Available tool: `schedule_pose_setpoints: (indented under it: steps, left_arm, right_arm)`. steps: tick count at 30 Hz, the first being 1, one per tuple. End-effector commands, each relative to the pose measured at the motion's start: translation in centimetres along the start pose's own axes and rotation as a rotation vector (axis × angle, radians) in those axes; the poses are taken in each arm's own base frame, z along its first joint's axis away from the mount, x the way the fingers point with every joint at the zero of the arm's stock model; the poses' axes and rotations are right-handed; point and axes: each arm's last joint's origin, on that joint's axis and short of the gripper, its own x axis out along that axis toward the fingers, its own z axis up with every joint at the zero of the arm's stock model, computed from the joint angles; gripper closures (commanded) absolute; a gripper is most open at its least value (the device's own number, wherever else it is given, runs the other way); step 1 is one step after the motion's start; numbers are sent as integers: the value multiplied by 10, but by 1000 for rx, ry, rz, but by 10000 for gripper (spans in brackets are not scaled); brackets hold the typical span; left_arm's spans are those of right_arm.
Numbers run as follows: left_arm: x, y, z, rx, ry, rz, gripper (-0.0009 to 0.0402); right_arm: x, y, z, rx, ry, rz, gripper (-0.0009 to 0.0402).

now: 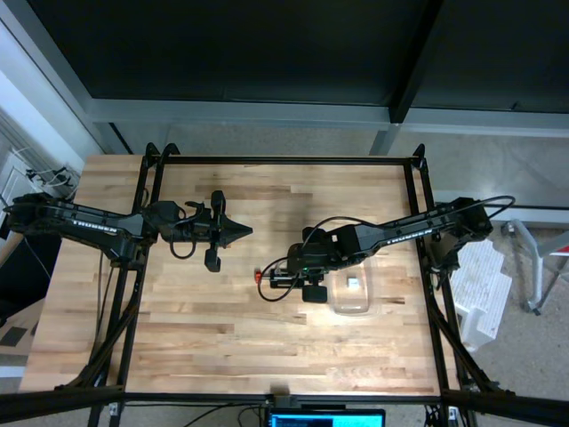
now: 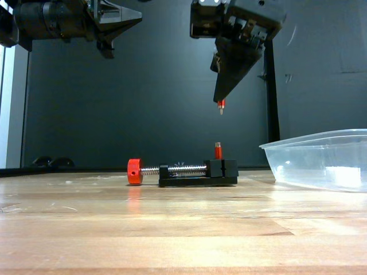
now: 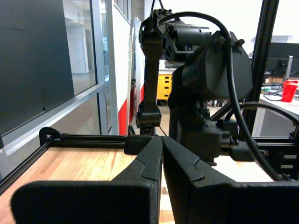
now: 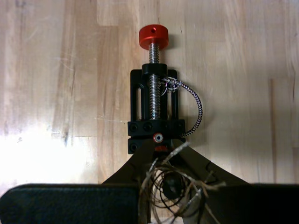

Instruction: Remove the RCA connector from the receptacle and place in the container

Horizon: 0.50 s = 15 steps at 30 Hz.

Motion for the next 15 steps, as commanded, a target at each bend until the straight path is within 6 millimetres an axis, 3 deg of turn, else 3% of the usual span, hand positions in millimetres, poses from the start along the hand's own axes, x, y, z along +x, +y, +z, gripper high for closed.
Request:
schedule_pose_setpoints:
  steps: [1,7,15]
  left_arm:
    - [0,0,0,0,0,0,393]
    - [0,0,0,0,0,0,393]
    - [0,0,0,0,0,0,393]
  right_arm:
    - [-9,-1,-2,0,-9,2,393]
    - [-17,-1,-13,-8,4,3,393]
    - [-17,-1,-46,-4,48,2,393]
